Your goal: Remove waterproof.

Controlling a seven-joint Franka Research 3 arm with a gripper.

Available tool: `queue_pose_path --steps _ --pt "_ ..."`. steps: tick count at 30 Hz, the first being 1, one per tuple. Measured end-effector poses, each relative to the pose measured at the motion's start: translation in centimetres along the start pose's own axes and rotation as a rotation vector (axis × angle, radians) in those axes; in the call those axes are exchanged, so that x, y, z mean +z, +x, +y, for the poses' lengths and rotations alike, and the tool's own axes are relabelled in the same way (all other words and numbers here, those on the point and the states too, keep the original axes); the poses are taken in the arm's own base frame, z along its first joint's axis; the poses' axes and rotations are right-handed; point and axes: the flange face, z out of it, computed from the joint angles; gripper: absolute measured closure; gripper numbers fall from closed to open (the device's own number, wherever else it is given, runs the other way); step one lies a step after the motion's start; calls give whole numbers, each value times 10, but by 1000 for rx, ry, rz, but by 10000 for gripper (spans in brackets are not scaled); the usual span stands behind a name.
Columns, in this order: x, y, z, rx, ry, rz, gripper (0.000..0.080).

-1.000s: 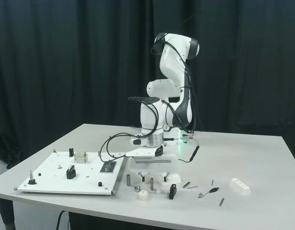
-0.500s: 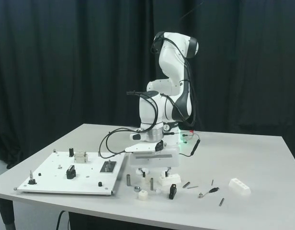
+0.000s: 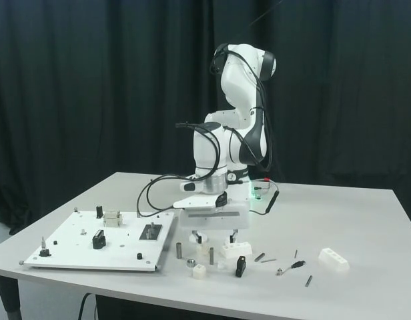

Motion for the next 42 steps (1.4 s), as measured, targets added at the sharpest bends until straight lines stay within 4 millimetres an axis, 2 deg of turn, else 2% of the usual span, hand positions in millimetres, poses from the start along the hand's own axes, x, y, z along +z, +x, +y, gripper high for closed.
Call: queue_pose_path --steps 11,25,34,42 --pt "-13 13 5 6 -26 24 3" --pt "-24 43 32 65 -34 74 3" --pt "-30 67 63 67 -71 106 3" --pt "-33 89 104 63 -97 112 3"
